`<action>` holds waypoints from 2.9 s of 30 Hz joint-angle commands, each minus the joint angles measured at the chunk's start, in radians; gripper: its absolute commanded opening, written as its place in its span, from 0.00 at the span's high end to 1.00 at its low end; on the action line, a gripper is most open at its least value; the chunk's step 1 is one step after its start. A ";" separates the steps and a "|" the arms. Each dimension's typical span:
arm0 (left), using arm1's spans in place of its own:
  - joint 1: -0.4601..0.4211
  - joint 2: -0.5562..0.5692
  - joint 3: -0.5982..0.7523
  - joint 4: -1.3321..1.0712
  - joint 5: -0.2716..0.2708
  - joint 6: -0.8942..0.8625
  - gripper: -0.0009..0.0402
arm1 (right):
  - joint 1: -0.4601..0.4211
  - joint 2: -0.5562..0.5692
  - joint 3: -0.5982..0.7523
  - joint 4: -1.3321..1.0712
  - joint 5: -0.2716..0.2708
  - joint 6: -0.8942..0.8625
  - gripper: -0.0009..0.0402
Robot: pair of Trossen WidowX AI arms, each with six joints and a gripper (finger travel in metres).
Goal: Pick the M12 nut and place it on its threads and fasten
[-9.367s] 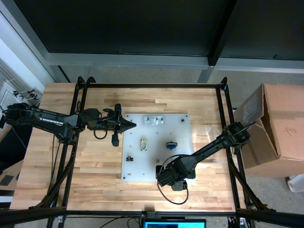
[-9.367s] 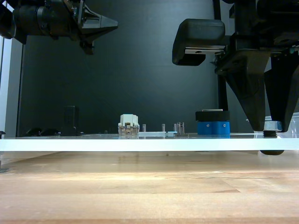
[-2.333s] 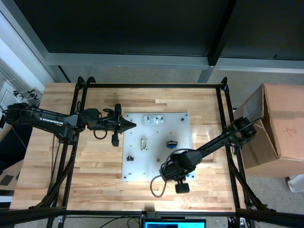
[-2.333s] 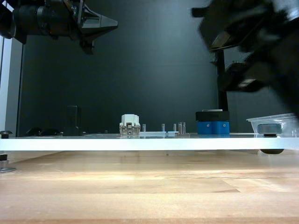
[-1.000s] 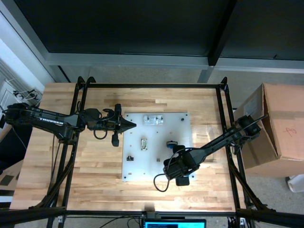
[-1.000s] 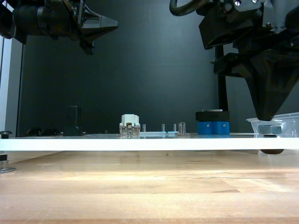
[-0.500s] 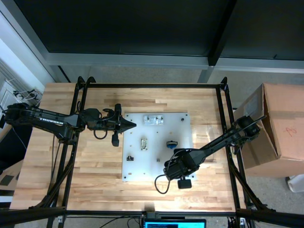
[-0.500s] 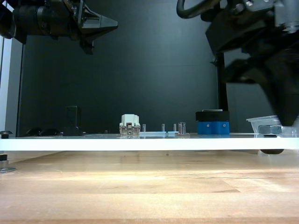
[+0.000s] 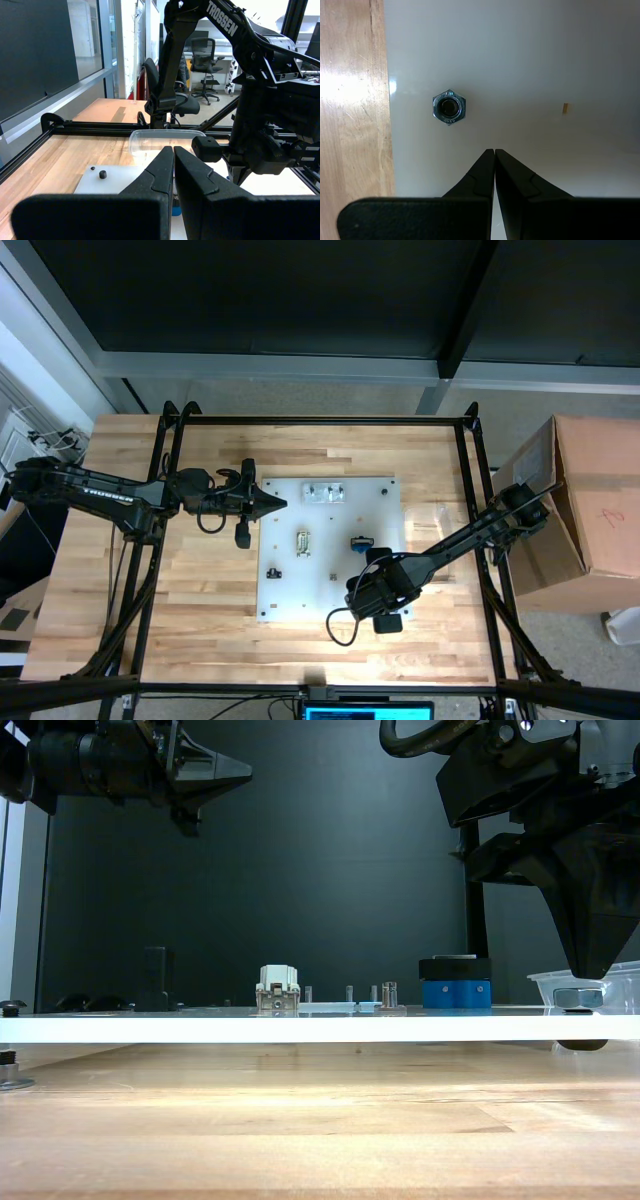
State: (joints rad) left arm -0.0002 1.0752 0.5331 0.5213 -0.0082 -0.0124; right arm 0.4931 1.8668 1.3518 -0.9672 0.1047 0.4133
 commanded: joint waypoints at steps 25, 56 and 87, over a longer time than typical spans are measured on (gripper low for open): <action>0.000 0.000 0.000 0.000 0.000 0.000 0.98 | 0.005 0.018 0.057 -0.024 0.004 0.007 0.98; 0.000 0.000 0.000 0.000 0.000 0.000 0.98 | 0.003 0.045 0.031 0.026 -0.121 -0.023 0.98; 0.000 0.000 0.000 0.000 0.000 0.000 0.98 | 0.002 0.059 0.027 0.058 -0.178 -0.001 0.98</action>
State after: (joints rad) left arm -0.0002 1.0752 0.5331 0.5205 -0.0078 -0.0124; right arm 0.4988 1.9259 1.3766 -0.9073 -0.0921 0.4099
